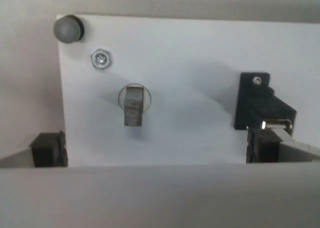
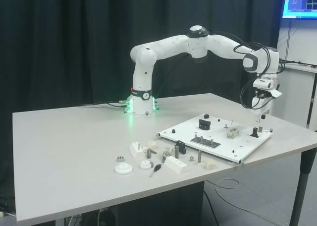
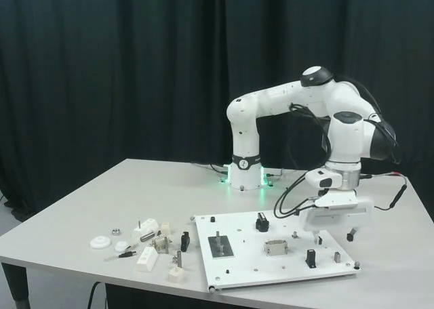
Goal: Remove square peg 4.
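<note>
In the wrist view a grey square peg (image 1: 133,106) stands upright in a round hole of the white board (image 1: 200,53). My gripper (image 1: 155,149) hangs above it, open, with one black finger (image 1: 48,149) past the board's edge and the other beside a black bracket (image 1: 256,100). Nothing is held. In the second room view the gripper (image 3: 334,238) hovers over the board's near right corner, just above the small grey peg (image 3: 337,257). In the first room view the gripper (image 2: 261,118) hangs over the board's far right end (image 2: 265,137).
A grey rubber foot (image 1: 68,28) and a hex nut (image 1: 100,59) sit near the board's corner. More fixtures stand on the board, among them a black block (image 3: 260,222) and a grey plate with a pin (image 3: 218,246). Several loose white and black parts (image 3: 146,244) lie on the table beside the board.
</note>
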